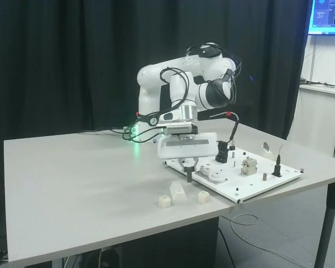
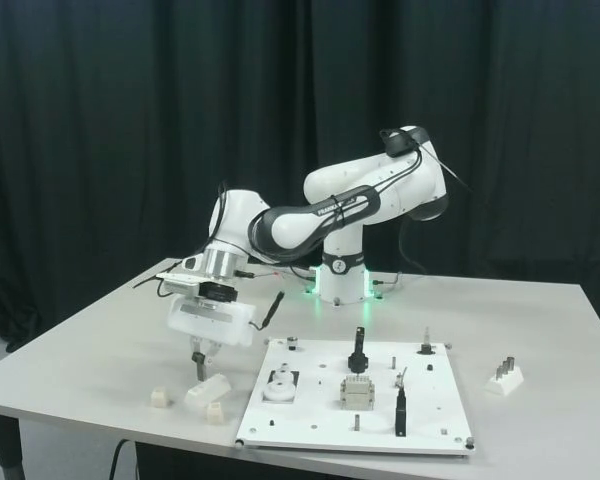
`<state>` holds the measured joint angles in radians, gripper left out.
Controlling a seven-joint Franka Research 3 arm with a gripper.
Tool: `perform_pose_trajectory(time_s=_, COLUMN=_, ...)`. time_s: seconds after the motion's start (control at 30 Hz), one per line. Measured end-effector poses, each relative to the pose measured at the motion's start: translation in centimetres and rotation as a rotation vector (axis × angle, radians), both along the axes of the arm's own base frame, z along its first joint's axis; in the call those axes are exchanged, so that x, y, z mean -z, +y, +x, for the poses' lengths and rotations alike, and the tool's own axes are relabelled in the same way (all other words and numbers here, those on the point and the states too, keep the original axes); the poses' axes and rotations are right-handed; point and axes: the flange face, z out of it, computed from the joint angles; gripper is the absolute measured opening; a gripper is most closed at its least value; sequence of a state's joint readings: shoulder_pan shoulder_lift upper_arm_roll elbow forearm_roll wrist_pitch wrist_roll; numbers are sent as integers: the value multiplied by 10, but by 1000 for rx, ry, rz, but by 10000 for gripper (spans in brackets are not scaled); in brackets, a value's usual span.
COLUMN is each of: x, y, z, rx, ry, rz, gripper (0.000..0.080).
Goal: Insert square peg 4.
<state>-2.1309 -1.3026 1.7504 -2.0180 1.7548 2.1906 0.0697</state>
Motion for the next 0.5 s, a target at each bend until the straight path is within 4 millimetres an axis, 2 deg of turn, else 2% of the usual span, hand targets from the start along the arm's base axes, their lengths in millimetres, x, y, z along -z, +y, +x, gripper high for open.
perform_pose_trajectory(time_s=0.27, x=-3, y=19, z=12, rx=-8, ry=-2, rz=36, gripper=153)
perform_pose_trajectory(time_s=0.5, x=-7, y=42, z=25, rx=-21, ry=6, rz=68, gripper=153)
